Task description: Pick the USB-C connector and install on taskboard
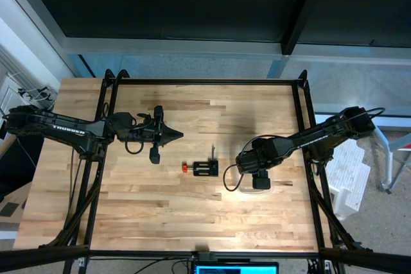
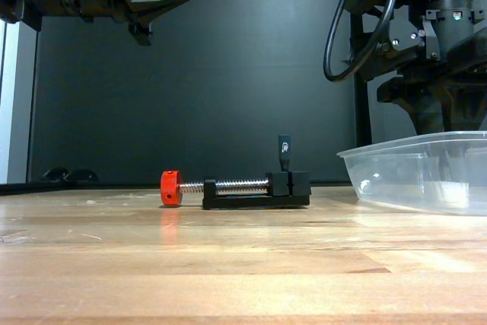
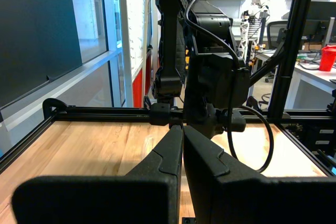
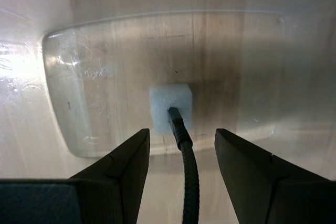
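Below, right pincer (image 4: 182, 131) spread over half-hidden USB-C connector (image 4: 175, 118) — left pincer (image 1: 178, 135) aloft

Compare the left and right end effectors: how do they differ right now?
The left end effector is shut; the right end effector is open above the USB-C plug. The left points level, high over the table; the right points down into the clear tray. Both are black and hold nothing.
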You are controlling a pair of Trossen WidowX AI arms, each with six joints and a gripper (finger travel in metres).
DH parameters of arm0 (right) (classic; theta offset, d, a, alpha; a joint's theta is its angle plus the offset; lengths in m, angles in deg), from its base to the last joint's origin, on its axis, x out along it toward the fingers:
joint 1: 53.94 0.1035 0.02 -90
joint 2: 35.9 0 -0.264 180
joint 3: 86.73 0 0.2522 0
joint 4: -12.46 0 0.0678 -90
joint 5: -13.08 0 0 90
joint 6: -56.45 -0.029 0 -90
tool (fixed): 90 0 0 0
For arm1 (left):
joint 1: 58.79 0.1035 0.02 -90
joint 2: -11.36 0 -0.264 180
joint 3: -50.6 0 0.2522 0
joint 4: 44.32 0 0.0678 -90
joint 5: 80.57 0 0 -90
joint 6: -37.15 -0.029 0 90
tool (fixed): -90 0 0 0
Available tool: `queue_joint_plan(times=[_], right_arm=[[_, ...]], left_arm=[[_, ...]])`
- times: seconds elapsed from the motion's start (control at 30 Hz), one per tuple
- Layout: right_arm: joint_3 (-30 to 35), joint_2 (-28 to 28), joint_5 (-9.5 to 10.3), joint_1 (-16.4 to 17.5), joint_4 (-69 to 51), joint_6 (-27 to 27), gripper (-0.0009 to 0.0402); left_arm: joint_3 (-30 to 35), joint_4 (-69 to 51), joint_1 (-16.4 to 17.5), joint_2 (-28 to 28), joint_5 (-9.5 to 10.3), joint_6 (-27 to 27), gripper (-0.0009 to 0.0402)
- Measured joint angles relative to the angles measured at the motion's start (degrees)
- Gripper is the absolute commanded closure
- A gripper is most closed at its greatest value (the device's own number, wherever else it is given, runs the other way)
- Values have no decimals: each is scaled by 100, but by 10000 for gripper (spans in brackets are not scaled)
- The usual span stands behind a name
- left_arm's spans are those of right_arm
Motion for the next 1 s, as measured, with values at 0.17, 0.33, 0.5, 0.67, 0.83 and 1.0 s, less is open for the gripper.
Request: queue_joint_plan(times=[0.17,0.33,0.5,0.67,0.83,1.0], right_arm=[[-81,0,2,-9,85,17,224],[-146,0,28,-11,170,15,241],[-146,2,31,-11,177,15,263],[-151,2,31,-11,177,15,286],[-151,2,31,-11,201,15,312],[-151,2,31,-11,223,15,342]], left_arm=[[2,0,0,0,2,0,393],[0,0,0,0,2,0,393],[2,0,0,0,2,0,393],[2,0,0,2,0,0,393],[2,0,0,2,2,0,393],[0,0,0,0,0,2,393]])
